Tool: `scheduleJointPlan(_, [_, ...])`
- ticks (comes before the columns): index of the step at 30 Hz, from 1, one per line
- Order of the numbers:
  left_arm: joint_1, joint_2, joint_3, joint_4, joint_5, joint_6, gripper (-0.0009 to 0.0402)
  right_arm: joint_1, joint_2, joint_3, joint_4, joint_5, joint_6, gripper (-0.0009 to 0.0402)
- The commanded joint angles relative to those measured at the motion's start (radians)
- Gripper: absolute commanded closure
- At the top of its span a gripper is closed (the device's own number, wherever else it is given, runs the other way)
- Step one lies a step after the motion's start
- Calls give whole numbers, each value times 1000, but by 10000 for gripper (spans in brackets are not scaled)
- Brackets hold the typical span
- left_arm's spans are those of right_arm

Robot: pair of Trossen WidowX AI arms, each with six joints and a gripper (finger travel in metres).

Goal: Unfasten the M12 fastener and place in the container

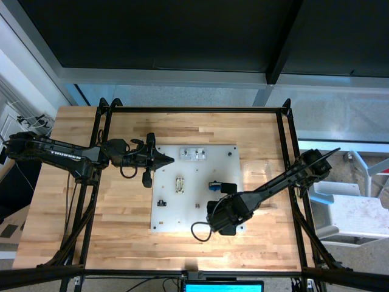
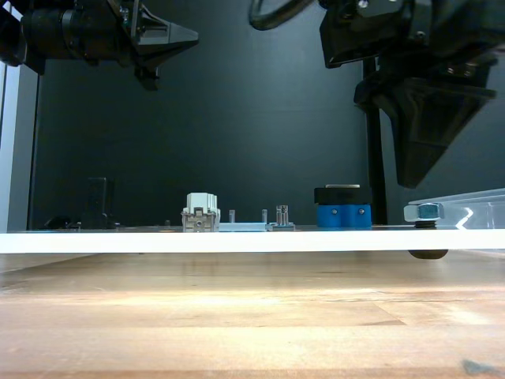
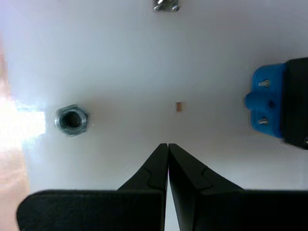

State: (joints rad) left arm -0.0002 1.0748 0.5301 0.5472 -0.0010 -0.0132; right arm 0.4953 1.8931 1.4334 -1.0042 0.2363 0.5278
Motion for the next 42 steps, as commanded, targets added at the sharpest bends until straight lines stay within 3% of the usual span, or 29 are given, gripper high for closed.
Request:
scheduleJointPlan(1, [0, 0, 0, 0, 0, 0, 393, 2, -3, 17, 3, -146, 5, 393])
scheduleJointPlan(6, [0, 0, 0, -1, 0, 0, 393, 3, -3, 30, 64, -319, -19, 393])
scheduleJointPlan(18, [0, 0, 0, 0, 0, 0, 393, 2, 63, 26, 130, -288, -31, 393])
scheduleJointPlan(35, [0, 0, 0, 0, 0, 0, 393, -3, 63, 13, 150, -254, -39, 393])
scheduleJointPlan(36, [0, 0, 0, 0, 0, 0, 393, -4, 63, 13, 142, -246, -42, 393])
scheduleJointPlan(37, [0, 0, 0, 0, 0, 0, 393, -5, 62, 13, 123, -206, -36, 393])
scheduleJointPlan(39, [0, 0, 0, 0, 0, 0, 393, -5, 57, 16, 51, -73, 16, 393])
scheduleJointPlan(40, [0, 0, 0, 0, 0, 0, 393, -5, 55, 21, 14, -23, 24, 393])
scheduleJointPlan(42, [0, 0, 0, 0, 0, 0, 393, -5, 49, 29, -30, 31, 25, 393])
